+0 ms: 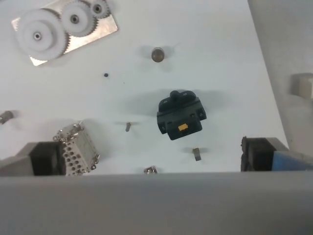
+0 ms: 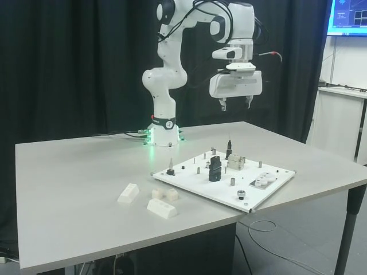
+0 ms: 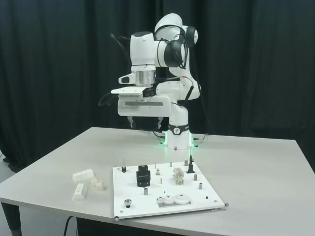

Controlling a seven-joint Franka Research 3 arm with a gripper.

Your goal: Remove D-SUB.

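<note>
The D-SUB (image 1: 78, 149), a grey metal connector with rows of pin holes, stands plugged upright on the white board (image 1: 220, 58). The room views show the D-SUB (image 2: 235, 162) (image 3: 178, 176) near the board's middle, beside a black connector (image 1: 180, 115) (image 2: 214, 169) (image 3: 143, 176). My gripper (image 1: 150, 156) (image 2: 235, 105) (image 3: 145, 123) hangs high above the board, open and holding nothing. In the wrist view one finger (image 1: 46, 159) lines up close beside the D-SUB, and the other finger (image 1: 254, 154) is over the board's edge.
A plate with white gears (image 1: 54, 29) (image 2: 264, 180) (image 3: 172, 200) sits at one end of the board, among several small pegs and screws. White blocks (image 2: 128, 193) (image 2: 162, 207) (image 3: 82, 175) lie on the grey table (image 2: 69, 172) beside the board.
</note>
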